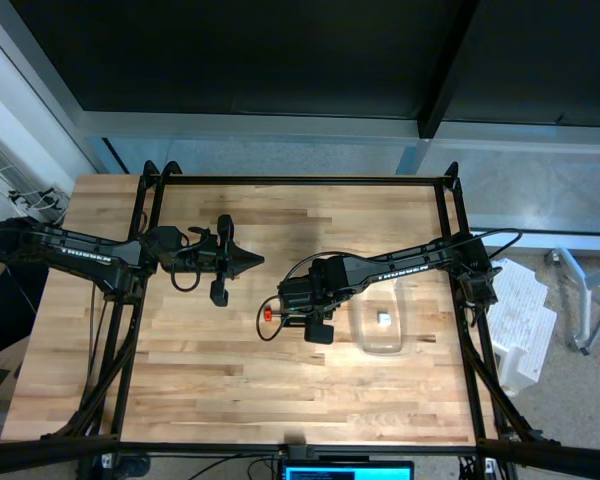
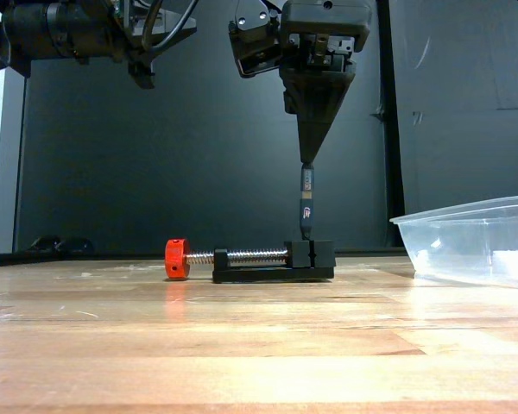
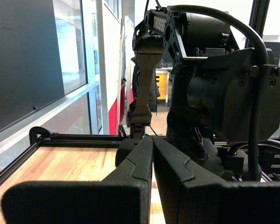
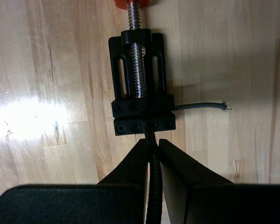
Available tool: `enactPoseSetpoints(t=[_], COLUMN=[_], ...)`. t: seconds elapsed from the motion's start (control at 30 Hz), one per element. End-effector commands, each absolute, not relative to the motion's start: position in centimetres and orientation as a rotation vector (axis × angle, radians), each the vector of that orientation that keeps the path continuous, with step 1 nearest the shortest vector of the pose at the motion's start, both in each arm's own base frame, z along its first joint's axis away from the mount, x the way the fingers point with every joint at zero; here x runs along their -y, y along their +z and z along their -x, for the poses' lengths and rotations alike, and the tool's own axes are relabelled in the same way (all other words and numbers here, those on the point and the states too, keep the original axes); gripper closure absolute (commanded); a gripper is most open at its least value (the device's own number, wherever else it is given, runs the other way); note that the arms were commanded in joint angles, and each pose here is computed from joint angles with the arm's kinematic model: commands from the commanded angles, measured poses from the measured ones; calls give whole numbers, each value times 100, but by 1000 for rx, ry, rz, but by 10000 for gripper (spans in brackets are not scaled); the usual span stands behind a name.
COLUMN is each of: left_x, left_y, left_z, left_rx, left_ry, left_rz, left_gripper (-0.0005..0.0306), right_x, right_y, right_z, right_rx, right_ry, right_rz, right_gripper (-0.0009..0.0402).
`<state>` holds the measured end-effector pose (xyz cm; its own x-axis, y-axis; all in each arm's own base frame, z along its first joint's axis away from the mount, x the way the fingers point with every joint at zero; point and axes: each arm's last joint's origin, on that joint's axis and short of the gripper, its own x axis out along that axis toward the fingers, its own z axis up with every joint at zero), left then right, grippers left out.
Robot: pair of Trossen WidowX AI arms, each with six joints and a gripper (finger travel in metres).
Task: Pick the USB-C connector and install on taskboard
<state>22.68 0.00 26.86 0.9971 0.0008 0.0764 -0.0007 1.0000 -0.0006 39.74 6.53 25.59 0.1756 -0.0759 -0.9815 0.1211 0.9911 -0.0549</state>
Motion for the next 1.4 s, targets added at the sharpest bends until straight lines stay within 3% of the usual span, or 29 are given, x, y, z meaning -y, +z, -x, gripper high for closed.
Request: enactPoseSetpoints(t=[0.03, 0.43, 0.87, 1.27, 1.4], left_x=[0, 0, 0, 0, 0], left_y=[2685, 2685, 2685, 2685, 2685], left_z=[-2269, -2269, -2269, -2269, -2269], left_rx=[76, 76, 76, 76, 76], left_ry=[0, 0, 0, 0, 0], left_rz=[1, 1, 1, 1, 1], left_gripper=[300, 300, 300, 300, 300], right_x=[-651, -653, -651, -649, -650], right_y=[2557, 2552, 2358, 2426, 2448], right_z=[-3973, -3976, -3971, -3951, -3945], right_rx=[-1387, -1384, -1390, -1371, -1363], right_ry=[-139, -136, -127, -117, -113], right_rz=[-36, -35, -22, -19, -17], right_gripper=[394, 393, 393, 392, 367])
